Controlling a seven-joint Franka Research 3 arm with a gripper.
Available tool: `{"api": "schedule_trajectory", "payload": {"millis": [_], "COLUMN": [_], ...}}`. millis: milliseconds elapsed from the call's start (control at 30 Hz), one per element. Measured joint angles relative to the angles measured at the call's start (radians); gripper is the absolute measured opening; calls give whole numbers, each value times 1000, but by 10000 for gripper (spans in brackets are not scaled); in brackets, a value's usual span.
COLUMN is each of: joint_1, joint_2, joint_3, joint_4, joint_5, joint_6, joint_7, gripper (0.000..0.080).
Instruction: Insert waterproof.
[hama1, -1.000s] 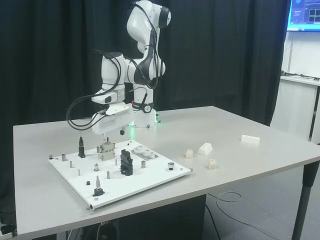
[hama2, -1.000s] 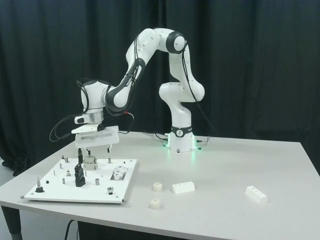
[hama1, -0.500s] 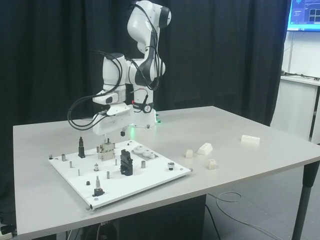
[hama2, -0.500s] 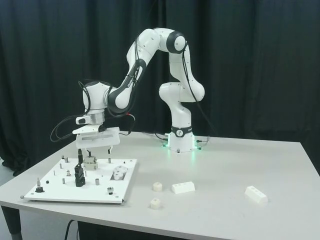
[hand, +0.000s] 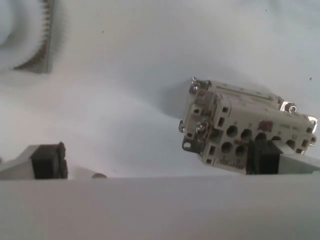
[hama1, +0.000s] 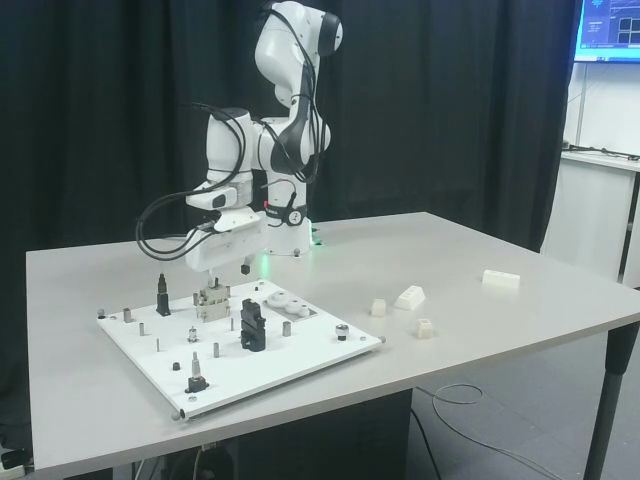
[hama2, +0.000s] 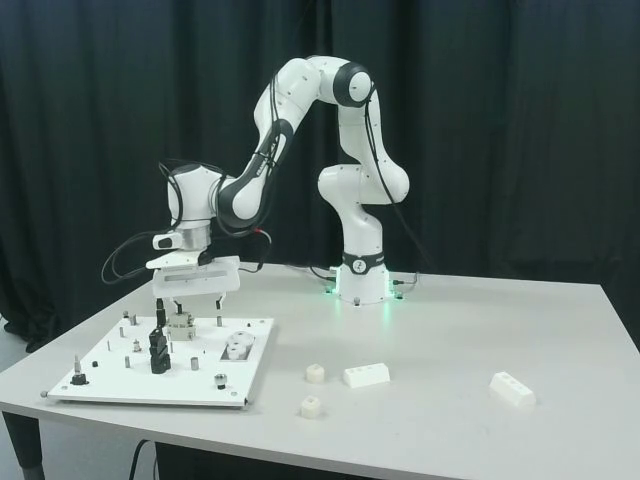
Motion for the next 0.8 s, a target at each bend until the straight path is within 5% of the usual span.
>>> {"api": "schedule_trajectory", "payload": {"millis": [800], "joint_1": [2], "joint_2": [-5], "joint_3": [1], "joint_4": [-25], "joint_5": [2], "joint_6": [42], "joint_7": [-17], "gripper": [800]}}
